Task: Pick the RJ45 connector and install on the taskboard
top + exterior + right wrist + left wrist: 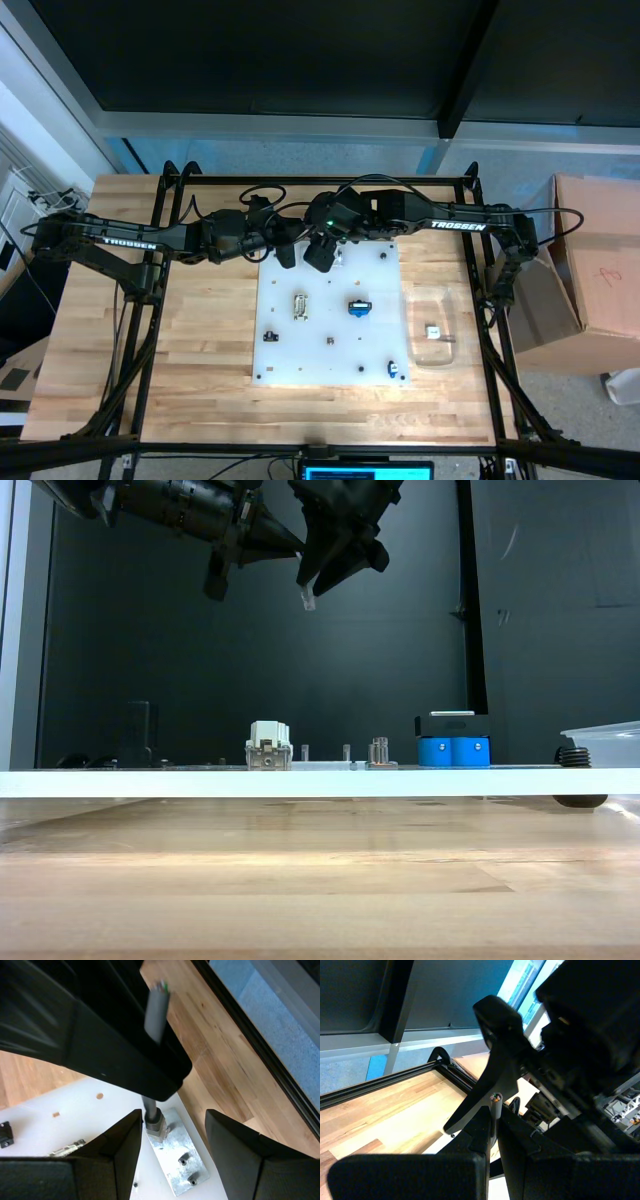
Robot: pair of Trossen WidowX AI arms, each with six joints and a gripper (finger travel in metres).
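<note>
Over the white task board's [330, 345] twelve o'clock edge, the left gripper [492, 1147] clamps the clear, grey-cabled RJ45 connector [155, 1125]. The right gripper [172, 1119] flanks it, fingers apart. We should close squarely.

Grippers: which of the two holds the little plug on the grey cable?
The left gripper, above the task board's far edge, is shut on the RJ45 connector by its cable. The right gripper beside it is open, straddling the plug.

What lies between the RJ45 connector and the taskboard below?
Nothing; low view shows bare air. Left gripper holds the connector high; right gripper, open, hangs beside it.
</note>
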